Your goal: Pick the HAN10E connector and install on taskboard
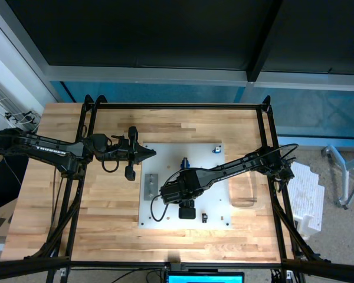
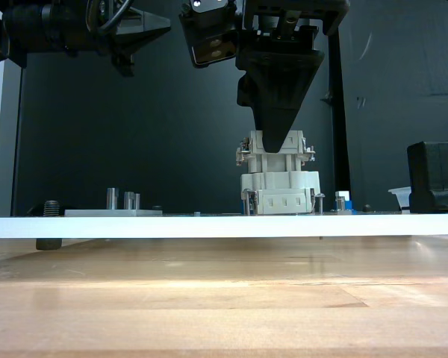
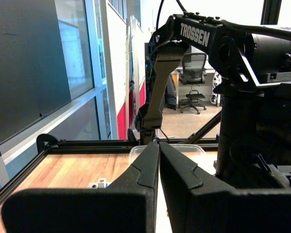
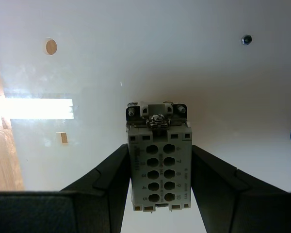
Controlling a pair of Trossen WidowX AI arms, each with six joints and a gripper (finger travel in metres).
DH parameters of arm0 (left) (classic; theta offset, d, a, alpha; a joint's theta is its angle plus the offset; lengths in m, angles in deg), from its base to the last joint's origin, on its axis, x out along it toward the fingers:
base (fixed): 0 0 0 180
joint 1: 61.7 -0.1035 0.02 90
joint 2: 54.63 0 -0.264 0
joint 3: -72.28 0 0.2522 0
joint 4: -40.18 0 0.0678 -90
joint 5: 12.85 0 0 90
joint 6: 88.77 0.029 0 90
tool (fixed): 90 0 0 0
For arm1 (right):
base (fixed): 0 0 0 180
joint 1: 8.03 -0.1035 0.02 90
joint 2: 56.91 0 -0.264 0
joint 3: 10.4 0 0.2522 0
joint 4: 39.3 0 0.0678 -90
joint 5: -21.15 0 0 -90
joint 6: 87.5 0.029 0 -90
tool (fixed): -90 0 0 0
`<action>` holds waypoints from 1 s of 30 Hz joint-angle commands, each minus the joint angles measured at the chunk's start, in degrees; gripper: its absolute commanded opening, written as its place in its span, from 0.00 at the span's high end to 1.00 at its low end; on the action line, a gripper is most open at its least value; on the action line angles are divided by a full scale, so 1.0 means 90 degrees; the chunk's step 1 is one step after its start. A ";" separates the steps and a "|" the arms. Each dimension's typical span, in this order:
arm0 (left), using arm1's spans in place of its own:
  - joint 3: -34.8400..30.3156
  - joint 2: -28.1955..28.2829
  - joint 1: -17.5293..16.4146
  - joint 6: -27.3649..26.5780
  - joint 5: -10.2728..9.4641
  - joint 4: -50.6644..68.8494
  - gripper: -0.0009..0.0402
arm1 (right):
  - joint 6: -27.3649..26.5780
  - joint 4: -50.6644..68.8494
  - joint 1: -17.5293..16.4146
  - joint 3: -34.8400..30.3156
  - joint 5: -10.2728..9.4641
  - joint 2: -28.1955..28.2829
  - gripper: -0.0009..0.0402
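Clamping HAN10E connector (image 4: 159, 175) over taskboard (image 1: 165, 219), right gripper (image 4: 160, 154); left gripper (image 3: 158, 146) closed above table (image 1: 76, 227).

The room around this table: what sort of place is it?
Probably a robotics lab in an office building: right gripper shut on a HAN10E connector over the taskboard, left gripper shut, held over the wooden table, an office chair beyond.

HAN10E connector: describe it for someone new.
White taskboard: left claw hangs shut at its far-left corner, right claw near its middle. The HAN10E connector is the beige block pinched in the right claw, alone showing two rows of numbered holes.
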 commanded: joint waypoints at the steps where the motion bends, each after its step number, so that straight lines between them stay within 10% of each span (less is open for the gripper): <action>1: -0.0002 0.0000 -0.0002 0.0002 0.0002 -0.0002 0.98 | 0.0024 0.0046 -0.0005 0.0002 -0.0041 -0.0002 0.87; 30: -0.0002 0.0002 0.0000 0.0002 0.0000 -0.0002 0.98 | 0.0044 0.0027 -0.0005 0.0015 -0.0058 -0.0005 0.87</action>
